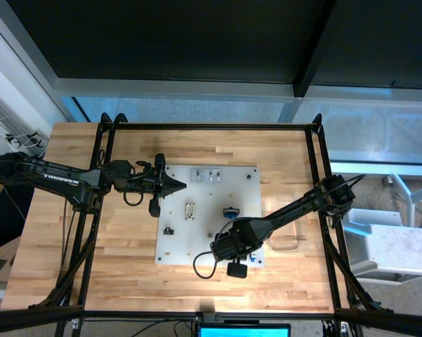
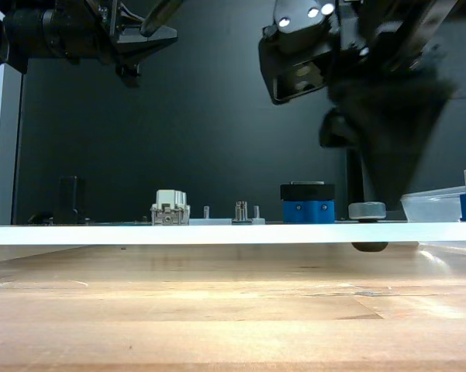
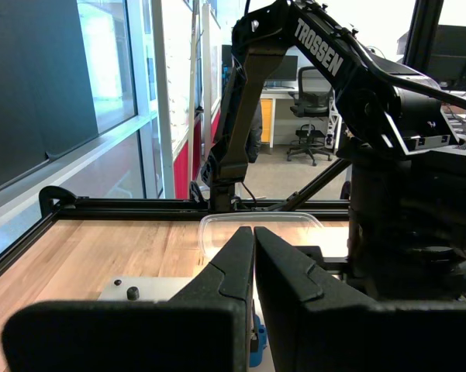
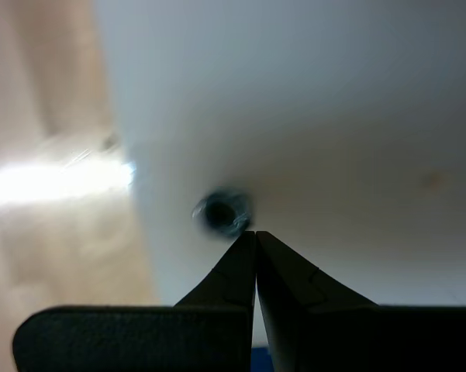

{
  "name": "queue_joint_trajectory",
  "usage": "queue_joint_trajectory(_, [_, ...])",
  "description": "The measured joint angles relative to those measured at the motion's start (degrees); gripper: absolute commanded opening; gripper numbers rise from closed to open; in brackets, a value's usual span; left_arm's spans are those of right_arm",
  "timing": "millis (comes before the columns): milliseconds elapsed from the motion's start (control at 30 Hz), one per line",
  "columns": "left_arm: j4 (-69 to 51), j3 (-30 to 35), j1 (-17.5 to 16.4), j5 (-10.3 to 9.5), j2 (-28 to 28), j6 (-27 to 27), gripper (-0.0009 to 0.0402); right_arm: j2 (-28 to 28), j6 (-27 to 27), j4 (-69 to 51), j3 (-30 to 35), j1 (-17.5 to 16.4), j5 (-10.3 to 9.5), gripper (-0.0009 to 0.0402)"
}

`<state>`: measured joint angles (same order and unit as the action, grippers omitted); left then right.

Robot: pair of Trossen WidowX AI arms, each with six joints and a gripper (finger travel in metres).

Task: Pick the M12 fastener and fasten on the M12 threads

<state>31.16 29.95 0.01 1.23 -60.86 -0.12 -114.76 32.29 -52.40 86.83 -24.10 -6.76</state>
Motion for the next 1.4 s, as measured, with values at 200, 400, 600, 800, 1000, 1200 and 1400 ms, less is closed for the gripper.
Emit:
queue_joint_trajectory(200, [0.00,-0.02,0.00,0.00,0.00,0.00,0.0000,0.02,-3.06,-0.48,0.07,-0.11,-10.10,0.0000])
queue_joint_trajectory(400, [0.00,-0.02,0.00,0.00,0.00,0.00,0.0000,0.81,-2.10,-1.99,0.68,0.00,-3.39,0.0000])
queue_joint_trajectory(600, [0.00,0.00,0.00,0.02,0.00,0.02,0.0000,1.53,-0.50,-5.46,2.36,0.00,7.50,0.0000])
queue_joint_trajectory(800, [0.00,0.00,0.00,0.00,0.02,0.00,0.0000,0.63,0.83,-4.20,1.86,0.17,10.25,0.0000])
queue_joint_trajectory(1000, [0.00,-0.02,0.00,0.00,0.02,0.00,0.0000,-0.07,1.60,-1.86,1.22,0.22,10.23,0.0000])
queue_joint_trajectory(1200, [0.00,0.00,0.00,0.00,0.02,0.02,0.0000,-0.07,1.86,-0.52,0.63,0.13,10.03,0.0000])
queue_joint_trajectory(1400, [-0.02,0.00,0.00,0.02,0.02,0.02,0.0000,-0.07,1.88,-0.22,0.42,0.09,9.53,0.0000])
